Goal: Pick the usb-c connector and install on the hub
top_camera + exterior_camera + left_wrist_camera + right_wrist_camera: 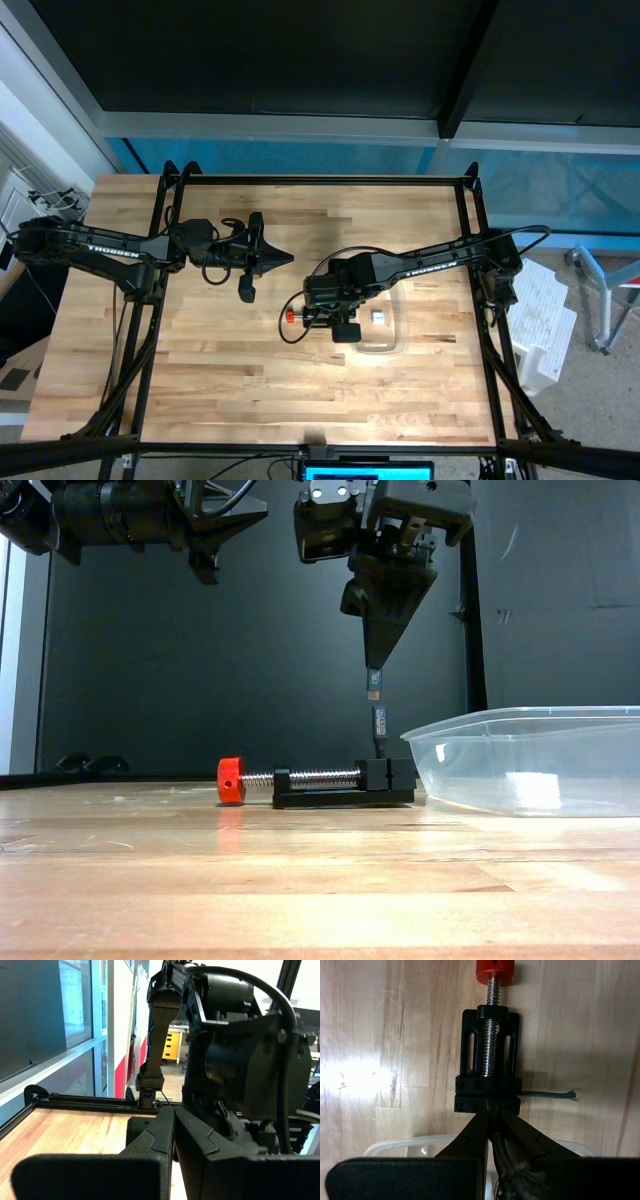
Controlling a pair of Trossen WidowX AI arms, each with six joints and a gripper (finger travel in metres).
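Observation:
My right gripper (pixel 373 668) points straight down, shut on the usb-c connector (pixel 373 686). The connector hangs upright from the fingertips, a small gap above the hub (pixel 379 726), which stands upright in a black vise (pixel 345 783) with a red knob (pixel 230 780). In the right wrist view the fingers (pixel 477 1130) are closed on the connector's dark cable (pixel 499 1152), directly over the vise's jaw block (pixel 487 1094). In the high view the right gripper (pixel 341 312) is over the vise (pixel 346 332). My left gripper (pixel 284 257) hovers high at the back left, shut and empty, fingers (pixel 160 1132) pressed together.
A clear plastic container (pixel 520 750) sits on the table right beside the vise, its rim (pixel 401 343) under the right arm. A frayed braided cable end (pixel 550 1094) sticks out sideways from the vise. The black frame rails (pixel 320 181) border the wooden table.

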